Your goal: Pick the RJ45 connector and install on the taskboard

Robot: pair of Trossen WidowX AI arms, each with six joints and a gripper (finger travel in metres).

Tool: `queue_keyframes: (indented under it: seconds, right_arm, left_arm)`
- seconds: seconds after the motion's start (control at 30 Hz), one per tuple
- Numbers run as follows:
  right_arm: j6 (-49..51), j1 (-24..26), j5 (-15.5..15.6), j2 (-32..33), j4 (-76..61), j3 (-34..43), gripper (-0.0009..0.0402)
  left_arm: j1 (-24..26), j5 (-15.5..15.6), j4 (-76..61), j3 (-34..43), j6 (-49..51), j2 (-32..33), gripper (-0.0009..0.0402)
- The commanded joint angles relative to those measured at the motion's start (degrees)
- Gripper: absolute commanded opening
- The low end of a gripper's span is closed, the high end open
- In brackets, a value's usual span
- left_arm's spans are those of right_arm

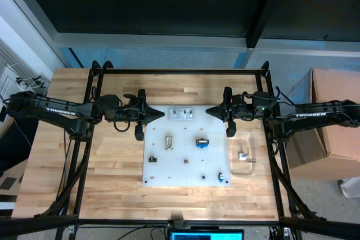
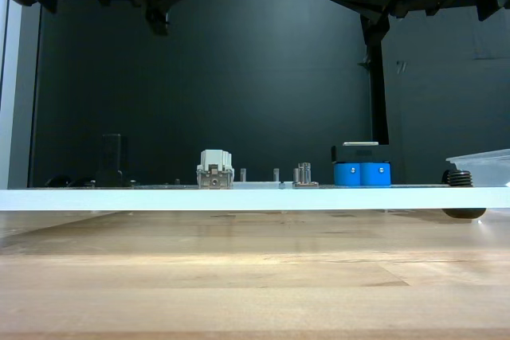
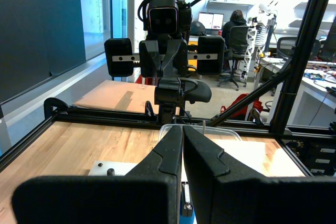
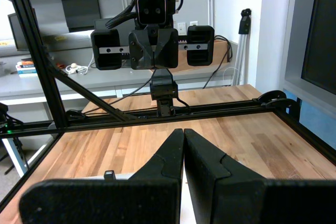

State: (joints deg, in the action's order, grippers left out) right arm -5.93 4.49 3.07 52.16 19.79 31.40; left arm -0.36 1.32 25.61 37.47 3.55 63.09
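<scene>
The RJ45 connector [image 1: 243, 154] lies free in a clear tray [image 2: 486, 169] just right of the taskboard [image 1: 169, 172]. It is nearest the right gripper [image 1: 209, 111], which hangs above the board's far-right corner. The left gripper [image 1: 162, 114] hangs above the far-left corner. Both sets of fingers are pressed together, empty.

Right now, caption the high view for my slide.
Left gripper and right gripper hover shut over taskboard; RJ45 connector lies free in tray beside it.

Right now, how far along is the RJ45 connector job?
Nothing looks done yet. The left gripper and right gripper hang shut and empty above the taskboard. What looks like the RJ45 connector lies free in the clear tray beside it. Picking and installing remain.
</scene>
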Motion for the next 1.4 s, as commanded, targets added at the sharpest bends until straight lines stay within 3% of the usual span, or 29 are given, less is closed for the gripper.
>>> queue_keyframes:
  seconds: [0.03,0.5,0.77,0.87,1.07,1.3,1.4]
  right_arm:
    - [0.37,0.0,-0.02,0.0,0.17,0.0,0.0]
    - [0.37,0.0,-0.35,0.0,-1.25,0.17,0.0]
    - [0.31,-1.97,-0.92,0.0,-27.96,8.61,0.0]
    - [0.15,-4.2,-1.4,0.0,-39.32,12.48,0.0]
    - [-3.08,-11.1,-6.8,0.0,-58.73,18.91,0.0]
    - [-10.56,-19.5,-10.73,0.0,-72.5,22.67,0.0]
    - [-13.99,-23.02,-11.08,0.0,-76.83,22.73,0.0]
  left_arm:
    - [-0.02,0.0,0.0,0.02,-0.02,0.0,0.0001]
    - [-0.02,0.0,0.0,0.02,0.0,0.0,0.0001]
    - [0.0,0.0,0.0,0.02,-0.02,0.0,0.0001]
    - [-0.02,0.0,-0.02,0.02,0.0,0.0,0.0001]
    - [-0.02,0.0,0.0,0.02,-0.02,0.0,0.0001]
    - [-0.02,0.0,-0.02,0.02,0.0,0.0,0.0001]
    - [-0.02,0.0,0.0,0.02,0.0,0.0,0.0001]
